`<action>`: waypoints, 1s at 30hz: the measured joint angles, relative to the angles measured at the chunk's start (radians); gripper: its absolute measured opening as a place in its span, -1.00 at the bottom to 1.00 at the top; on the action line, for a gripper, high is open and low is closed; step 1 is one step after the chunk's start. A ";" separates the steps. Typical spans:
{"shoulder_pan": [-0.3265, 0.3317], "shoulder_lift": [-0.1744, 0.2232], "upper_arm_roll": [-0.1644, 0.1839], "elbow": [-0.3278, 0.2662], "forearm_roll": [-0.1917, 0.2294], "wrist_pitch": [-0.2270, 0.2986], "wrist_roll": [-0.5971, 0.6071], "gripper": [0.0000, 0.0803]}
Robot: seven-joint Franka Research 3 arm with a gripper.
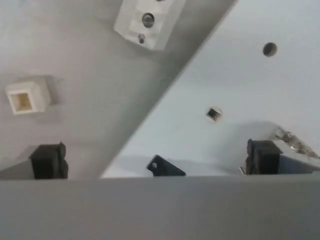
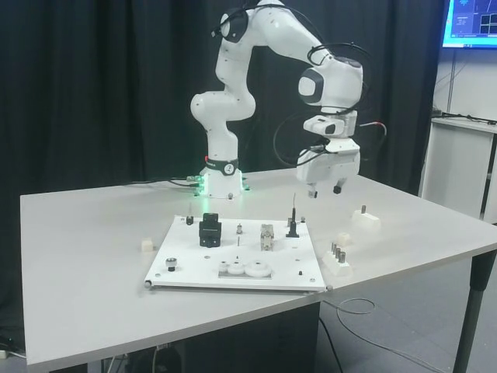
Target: Pick round peg 1.
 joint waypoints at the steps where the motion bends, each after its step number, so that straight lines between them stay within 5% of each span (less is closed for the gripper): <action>1: 0.000 0.005 0.001 0.004 0.001 0.000 0.004 0.99; 30: 0.006 0.129 0.001 0.033 0.091 0.115 0.184 0.99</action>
